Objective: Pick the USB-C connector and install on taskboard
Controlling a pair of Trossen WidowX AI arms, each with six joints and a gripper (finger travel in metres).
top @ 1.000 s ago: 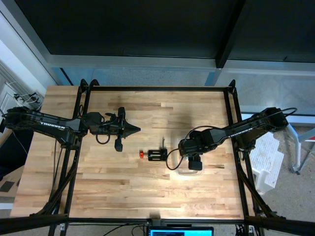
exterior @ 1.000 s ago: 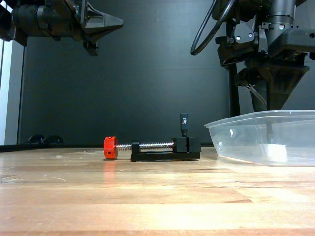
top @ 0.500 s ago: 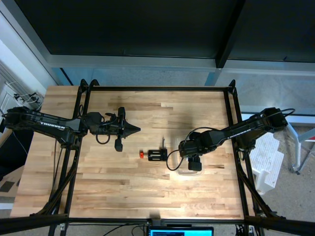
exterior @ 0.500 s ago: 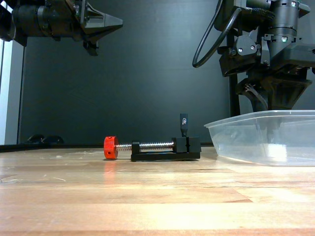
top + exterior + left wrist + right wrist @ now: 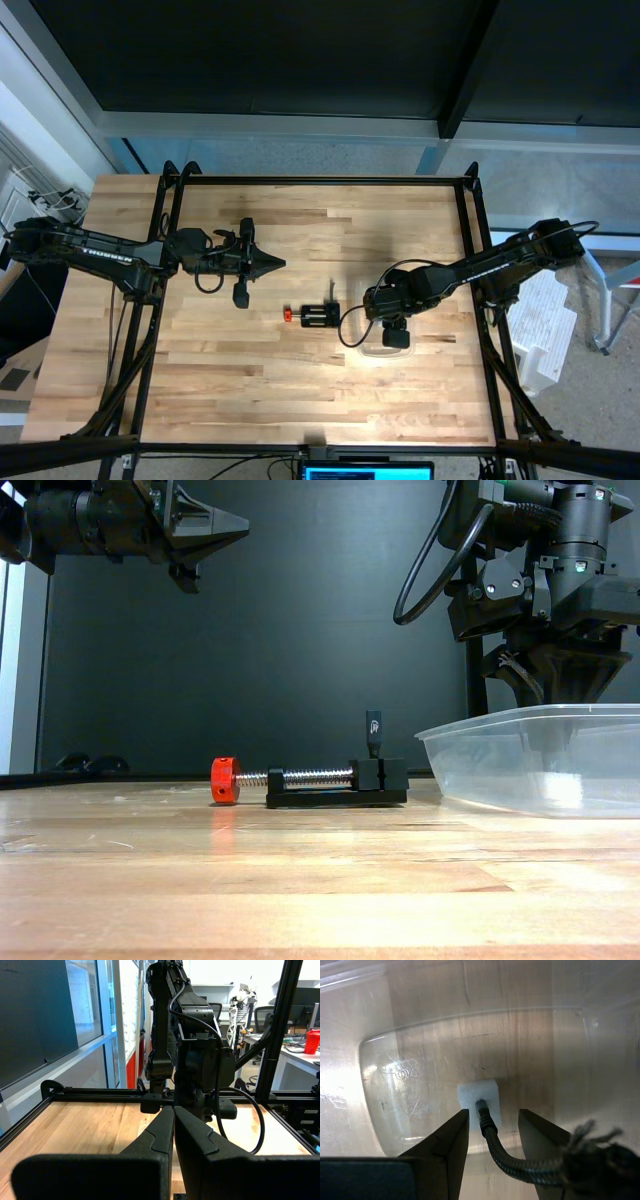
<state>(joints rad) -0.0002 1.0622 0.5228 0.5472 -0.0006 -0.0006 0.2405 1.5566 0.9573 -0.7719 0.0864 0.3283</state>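
**A:** What has changed on the desk (image 5: 250, 390) in the last second?

**B:** Only the right arm (image 5: 470, 266). Seen from table height, its wrist sits lower than a second ago. Its jaws have come down inside the clear plastic tray (image 5: 480, 765) on the right. The left arm (image 5: 95, 254) has not moved. It hangs high over the left of the desk, jaws pressed shut with nothing between them.

**A:** Where is the USB-C connector?

**B:** On the floor of that tray. The right wrist camera shows the small dark USB-C connector (image 5: 481, 1108) resting on a white square pad (image 5: 470, 1094). A braided cable (image 5: 506, 1158) trails back from it toward the camera.

**A:** Have the right jaws taken it?

**B:** Not yet. They are open to a moderate gap, one on each side of the plug and cable. Neither appears to touch it.

**A:** And the taskboard?

**B:** The taskboard (image 5: 335, 786) is a small black block with a red-orange knob (image 5: 224, 780) at its left end and a thin dark upright post (image 5: 373, 732). It stands on the desk just left of the tray, untouched.

**A:** What does that mean for the task?

**B:** The descent looks nearly finished, so the pick is probably the step in hand. The jaws should close on the plug body rather than the cable. The plug must then clear the tray wall and travel to the taskboard. Installation has not begun.
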